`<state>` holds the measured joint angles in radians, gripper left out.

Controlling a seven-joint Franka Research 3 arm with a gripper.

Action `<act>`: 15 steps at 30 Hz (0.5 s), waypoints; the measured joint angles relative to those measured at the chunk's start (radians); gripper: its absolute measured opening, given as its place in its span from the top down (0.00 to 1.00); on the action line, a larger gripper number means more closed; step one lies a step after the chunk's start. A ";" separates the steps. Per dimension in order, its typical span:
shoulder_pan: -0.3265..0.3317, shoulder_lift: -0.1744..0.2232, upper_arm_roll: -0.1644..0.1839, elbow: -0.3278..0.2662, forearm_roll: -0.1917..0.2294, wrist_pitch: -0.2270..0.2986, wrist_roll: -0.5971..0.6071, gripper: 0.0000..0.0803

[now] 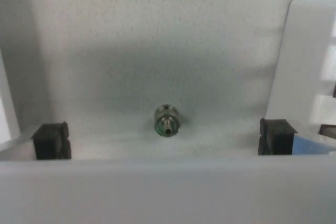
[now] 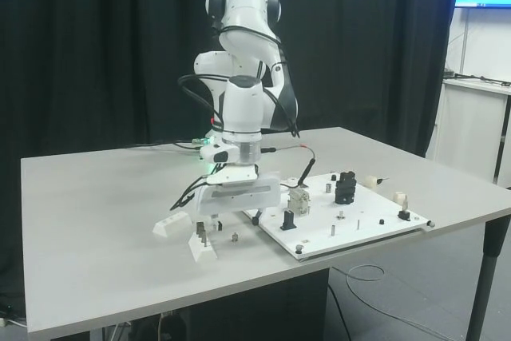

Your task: Pick BNC.

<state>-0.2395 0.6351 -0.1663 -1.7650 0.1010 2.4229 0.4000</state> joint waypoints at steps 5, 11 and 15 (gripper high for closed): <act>0.000 0.009 0.000 0.001 0.005 0.000 0.000 0.00; 0.000 0.017 0.000 0.001 0.005 0.000 0.000 0.00; 0.000 0.021 0.000 0.001 0.005 0.000 -0.001 0.00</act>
<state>-0.2396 0.6564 -0.1663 -1.7640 0.1063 2.4229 0.3995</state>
